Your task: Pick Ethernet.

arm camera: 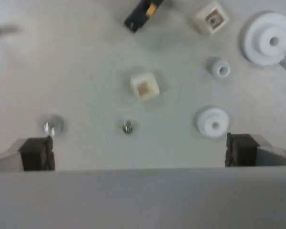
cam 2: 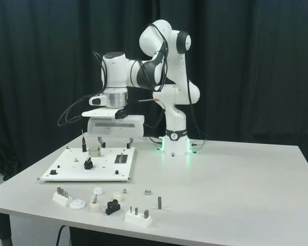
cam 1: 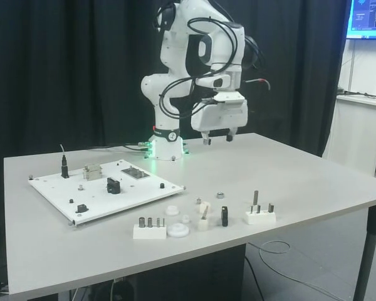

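The counter (cam 1: 313,182) looks matt, smooth and grey. The white gears (arm camera: 269,39) seem moulded plastic with a dull finish, while the small nut (arm camera: 52,126) and screw (arm camera: 127,127) shine like metal. The arm's (cam 2: 167,77) white shell is glossy plastic before a black cloth curtain (cam 2: 246,66).

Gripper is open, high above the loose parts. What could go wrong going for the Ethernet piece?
1. The black connector piece, likely the Ethernet part, sits at the edge of the wrist view, not under the gripper; a straight descent would miss it.
2. A white block and a small gear lie nearer the gripper's centre, so it could close on the wrong part.
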`<state>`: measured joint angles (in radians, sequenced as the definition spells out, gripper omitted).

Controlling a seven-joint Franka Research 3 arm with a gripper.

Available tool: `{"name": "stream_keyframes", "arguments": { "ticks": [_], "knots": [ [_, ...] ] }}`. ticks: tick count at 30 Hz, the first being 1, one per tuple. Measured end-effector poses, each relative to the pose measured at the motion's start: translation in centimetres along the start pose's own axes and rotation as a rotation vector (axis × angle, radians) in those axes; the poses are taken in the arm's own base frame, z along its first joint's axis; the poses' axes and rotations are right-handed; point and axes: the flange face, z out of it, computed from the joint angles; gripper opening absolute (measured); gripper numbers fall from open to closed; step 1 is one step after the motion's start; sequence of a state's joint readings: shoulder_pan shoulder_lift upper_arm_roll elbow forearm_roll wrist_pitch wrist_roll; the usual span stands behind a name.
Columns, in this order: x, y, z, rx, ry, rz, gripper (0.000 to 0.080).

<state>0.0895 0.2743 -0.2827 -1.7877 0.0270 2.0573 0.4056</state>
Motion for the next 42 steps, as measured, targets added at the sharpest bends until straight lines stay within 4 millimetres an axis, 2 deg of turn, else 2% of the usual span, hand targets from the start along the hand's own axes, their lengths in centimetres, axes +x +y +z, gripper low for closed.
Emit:
{"name": "stream_keyframes", "arguments": {
  "ticks": [13,18,25,36,42],
  "knots": [
    [2.8,-1.4,2.4,0.011,0.077,0.131,0.08],
    [3.8,-1.2,3.4,0.009,0.095,0.185,0.08],
    [5.0,-0.7,4.8,0.01,0.104,0.38,0.08],
    [6.4,-0.3,6.9,0.029,0.103,0.624,0.08],
    [6.8,-0.1,8.2,0.034,0.096,0.702,0.08]
  ]
}}
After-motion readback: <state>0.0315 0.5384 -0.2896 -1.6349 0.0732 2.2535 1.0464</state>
